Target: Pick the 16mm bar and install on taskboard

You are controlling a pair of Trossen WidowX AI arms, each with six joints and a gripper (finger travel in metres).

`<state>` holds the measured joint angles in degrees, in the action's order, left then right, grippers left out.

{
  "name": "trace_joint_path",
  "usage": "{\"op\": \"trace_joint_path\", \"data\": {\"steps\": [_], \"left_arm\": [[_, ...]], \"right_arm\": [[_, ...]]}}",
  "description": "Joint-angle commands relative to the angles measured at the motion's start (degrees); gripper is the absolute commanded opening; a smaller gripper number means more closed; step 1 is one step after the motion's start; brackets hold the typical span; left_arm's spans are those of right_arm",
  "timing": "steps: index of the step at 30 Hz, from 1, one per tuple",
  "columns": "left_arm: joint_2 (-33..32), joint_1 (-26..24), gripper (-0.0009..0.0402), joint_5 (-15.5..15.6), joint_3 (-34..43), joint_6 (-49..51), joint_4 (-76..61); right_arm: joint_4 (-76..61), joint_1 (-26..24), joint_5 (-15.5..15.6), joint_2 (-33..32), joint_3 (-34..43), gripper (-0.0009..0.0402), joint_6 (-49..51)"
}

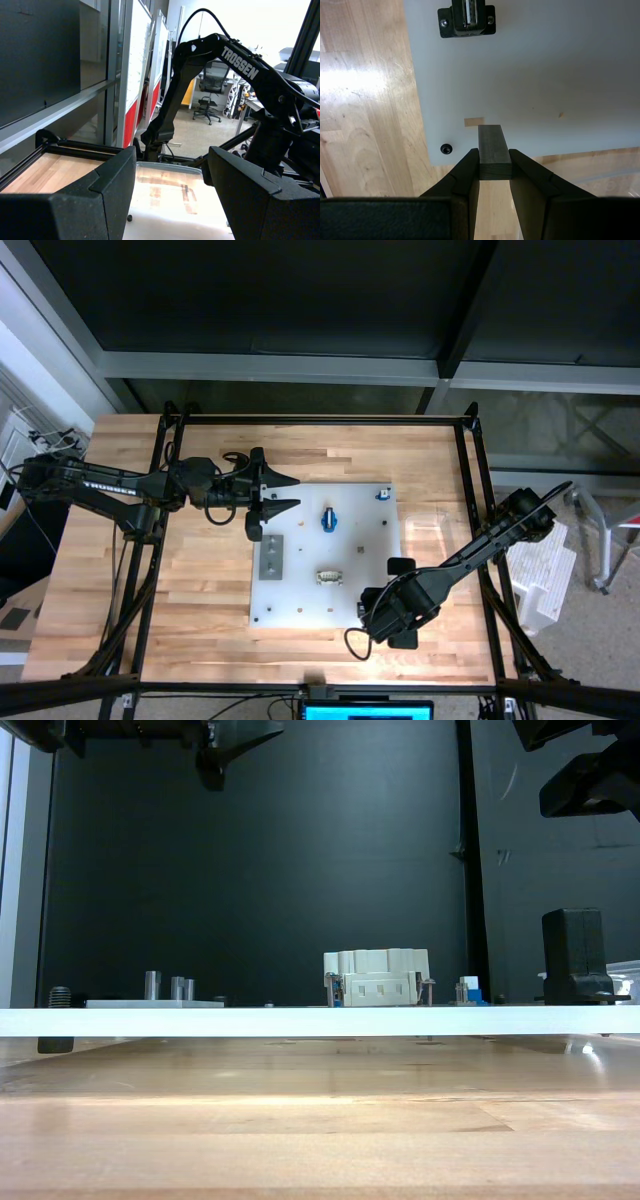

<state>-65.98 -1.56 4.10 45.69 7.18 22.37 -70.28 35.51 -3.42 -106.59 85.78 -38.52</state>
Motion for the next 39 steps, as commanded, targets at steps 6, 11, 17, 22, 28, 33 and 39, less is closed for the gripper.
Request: {"op": "trace_joint_path", "data": {"steps": [6, 11, 17, 22, 28, 33, 39], "left_arm": [[-0.02, 0.00, 0.0198, 0.00, 0.00, 0.00, 0.00], [-0.02, -0.02, 0.0198, 0.00, 0.00, 0.00, 0.00], [-0.02, -0.02, 0.0198, 0.00, 0.00, 0.00, 0.02], [-0.02, -0.02, 0.0198, 0.00, 0.00, 0.00, 0.00], [-0.02, -0.02, 0.0198, 0.00, 0.00, 0.00, 0.00], [-0.02, -0.02, 0.0198, 0.00, 0.00, 0.00, 0.00], [-0.02, 0.00, 0.0198, 0.00, 0.00, 0.00, 0.00]], "right_arm": [[1.20, 0.42, 0.22, -1.22, -0.09, 0.0055, -0.02], [1.11, 0.55, 0.52, -1.68, -0.11, 0.0055, -0.02], [1.99, 0.55, 1.55, -2.64, -0.13, 0.0055, 0.24], [2.16, 0.55, 1.44, -2.73, -0.13, 0.0055, 0.31], [1.90, 0.50, 0.68, -2.73, -0.13, 0.0055, 0.31], [1.92, 0.42, 0.39, -2.73, -0.13, 0.0055, 0.22], [1.92, 0.39, 0.42, -2.73, -0.13, 0.0055, 0.42]]}}
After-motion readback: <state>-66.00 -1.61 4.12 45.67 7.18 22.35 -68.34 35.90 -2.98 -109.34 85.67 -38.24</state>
